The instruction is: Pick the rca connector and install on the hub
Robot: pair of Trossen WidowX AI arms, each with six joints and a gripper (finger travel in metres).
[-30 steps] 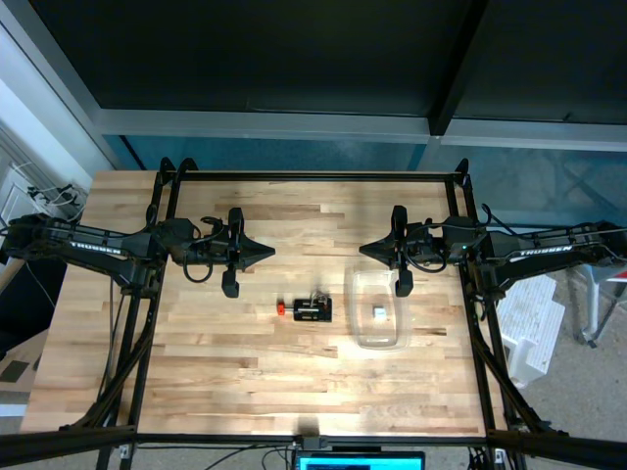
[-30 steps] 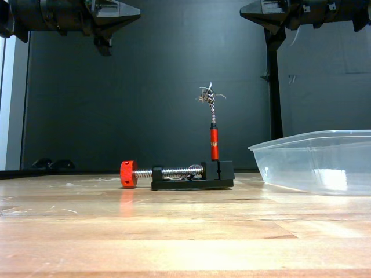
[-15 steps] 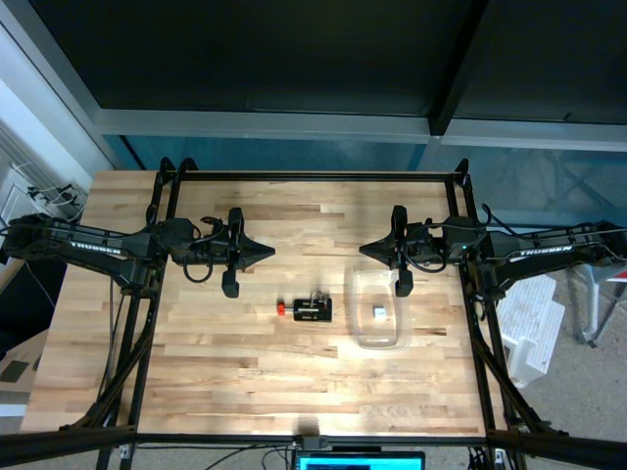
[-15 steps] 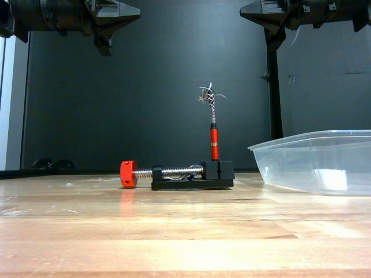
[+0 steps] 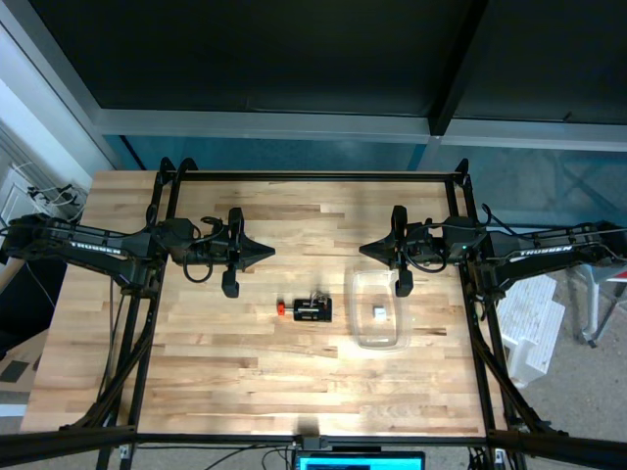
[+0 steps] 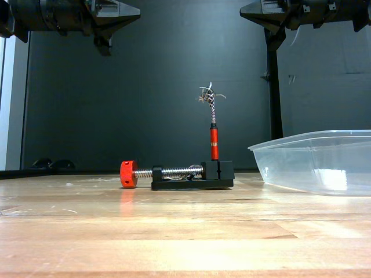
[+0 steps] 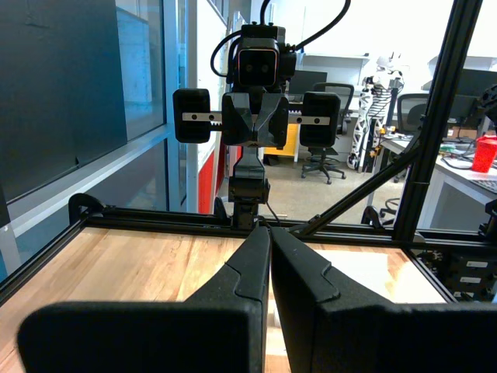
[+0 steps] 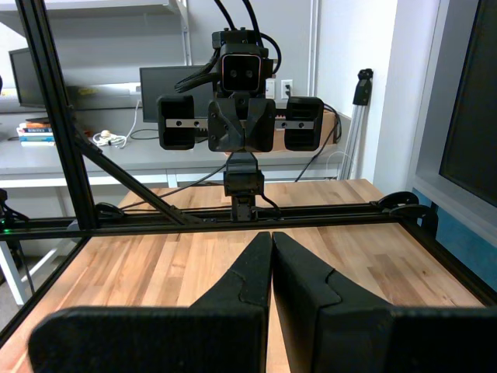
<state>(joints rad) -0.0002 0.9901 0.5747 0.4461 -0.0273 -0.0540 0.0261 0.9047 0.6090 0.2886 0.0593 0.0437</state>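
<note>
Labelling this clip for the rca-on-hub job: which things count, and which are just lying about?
Job: hub, mid-table; left gripper and right gripper, both shut, raised at either side; rca connector too small to pick out.
Lying about: clear tray, white cube inside it.

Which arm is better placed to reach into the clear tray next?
Right, probably. The right gripper, fingers shut, hovers near the tray's far edge; the left gripper, also shut, hovers beyond the hub, farther off.
</note>
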